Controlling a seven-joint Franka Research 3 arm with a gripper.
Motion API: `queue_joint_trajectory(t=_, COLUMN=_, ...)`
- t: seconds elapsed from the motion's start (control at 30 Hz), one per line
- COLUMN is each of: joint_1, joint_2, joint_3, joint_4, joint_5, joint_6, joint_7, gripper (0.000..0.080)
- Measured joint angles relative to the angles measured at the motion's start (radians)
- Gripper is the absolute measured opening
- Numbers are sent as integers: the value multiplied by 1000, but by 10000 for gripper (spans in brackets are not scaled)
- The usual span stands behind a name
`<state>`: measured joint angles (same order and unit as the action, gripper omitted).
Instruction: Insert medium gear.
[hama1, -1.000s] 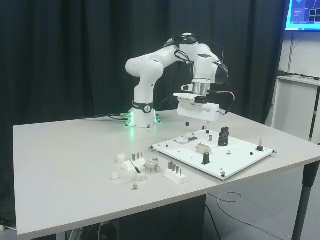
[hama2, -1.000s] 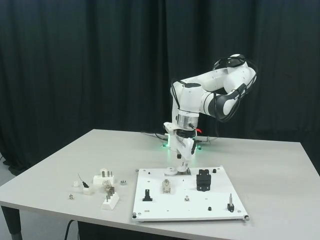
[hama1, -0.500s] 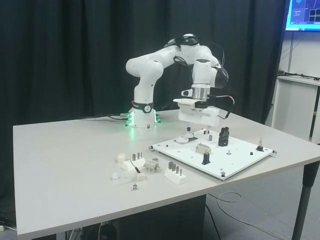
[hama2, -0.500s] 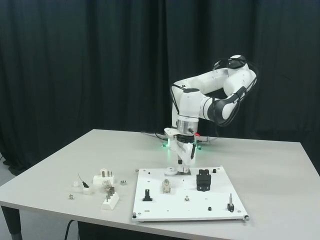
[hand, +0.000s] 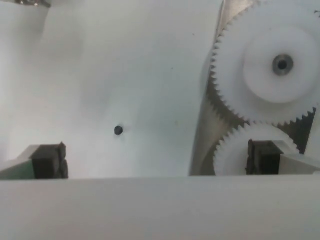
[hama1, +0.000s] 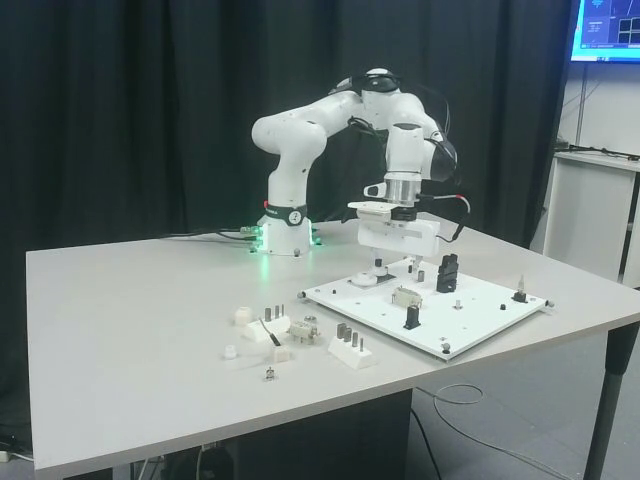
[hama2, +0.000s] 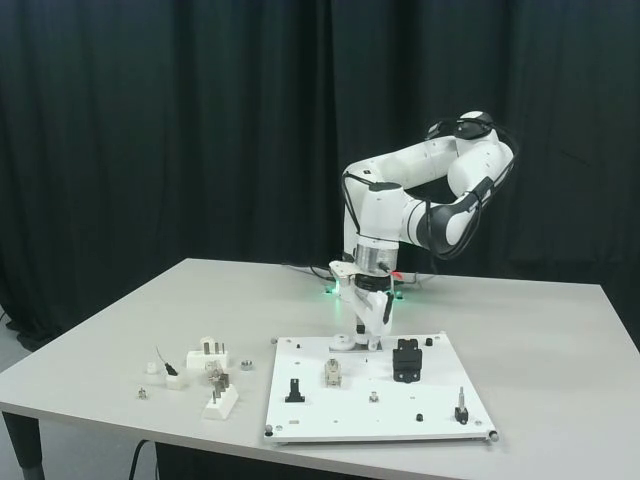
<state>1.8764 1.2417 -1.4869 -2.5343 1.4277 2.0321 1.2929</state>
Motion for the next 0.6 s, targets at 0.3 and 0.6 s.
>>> queue_joint_trajectory(t=0.3, joint_1=0, joint_2=-5, joint_3=0, joint_4=0, joint_5=0, joint_6=1, joint_7=-14, gripper=800)
queue_joint_trajectory(t=0.6, joint_1=2, joint_2=-7, joint_3=1, joint_4=1, joint_5=0, joint_6=3, joint_7=-26, gripper=800)
